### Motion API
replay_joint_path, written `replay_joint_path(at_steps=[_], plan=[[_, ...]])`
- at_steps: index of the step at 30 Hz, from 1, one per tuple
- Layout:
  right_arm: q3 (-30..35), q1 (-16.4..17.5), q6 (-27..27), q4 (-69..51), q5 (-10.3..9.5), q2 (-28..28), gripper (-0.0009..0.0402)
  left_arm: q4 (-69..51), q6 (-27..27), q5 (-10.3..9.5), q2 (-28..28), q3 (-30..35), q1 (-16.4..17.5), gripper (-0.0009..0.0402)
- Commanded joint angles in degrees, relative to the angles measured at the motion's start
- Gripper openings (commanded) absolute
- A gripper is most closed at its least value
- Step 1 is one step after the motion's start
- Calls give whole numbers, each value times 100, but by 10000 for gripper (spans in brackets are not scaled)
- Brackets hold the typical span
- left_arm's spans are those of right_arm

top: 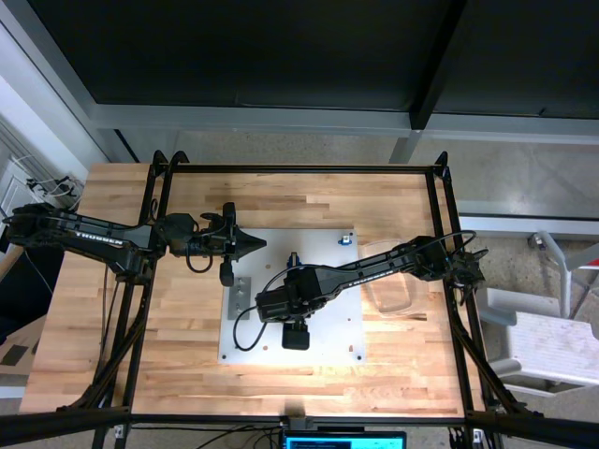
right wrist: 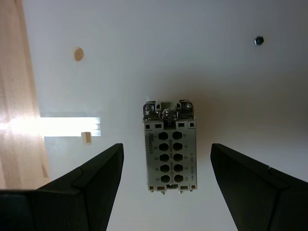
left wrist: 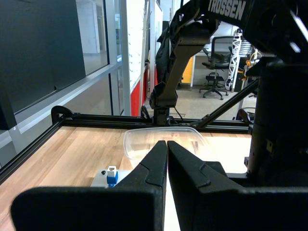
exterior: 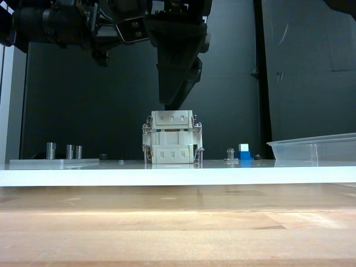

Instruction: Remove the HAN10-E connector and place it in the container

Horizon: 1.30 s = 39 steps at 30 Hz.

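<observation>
— Where are your jaws hanging just now?

— My right gripper point(exterior: 172, 101) is hovering directly over the HAN10-E connector point(right wrist: 168, 149) and pointing straight down at it. Its fingers point(right wrist: 86, 185) are spreading wide, one to each side of the connector, and they are gripping nothing.

— And the connector itself?

— It is standing upright on the white board point(top: 337, 323), seated on a matching grey base. Its two rows of dark pin holes are facing up at my wrist camera. From the low view my fingertips are hanging just above its top.

— What is your other arm doing?

— My left gripper point(left wrist: 167, 144) is hanging over the board's far left corner, apart from the connector and pointing toward the right side. Its fingers are pressing flat against each other with nothing between them.

— Where is the container sitting?

— The container point(top: 391, 288) is resting on the wooden table point(top: 140, 355), just off the board's right edge. It is lying beneath my right arm and well apart from the connector. A small blue piece point(exterior: 243, 151) is standing near the board's far edge.
</observation>
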Motion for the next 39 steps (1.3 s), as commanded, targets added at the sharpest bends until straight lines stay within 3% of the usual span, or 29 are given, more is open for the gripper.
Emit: replay_joint_path(at_steps=[1, 25, 39], plan=[[-94, 0, 4, 85, 7, -4, 254, -2, 0, 2, 0, 2, 2, 0], [-592, 0, 2, 546, 13, -4, 252, -2, 0, 2, 2, 2, 2, 0], [-581, -4, -48, 533, -66, -7, 150, -2, 0, 2, 0, 2, 2, 0]])
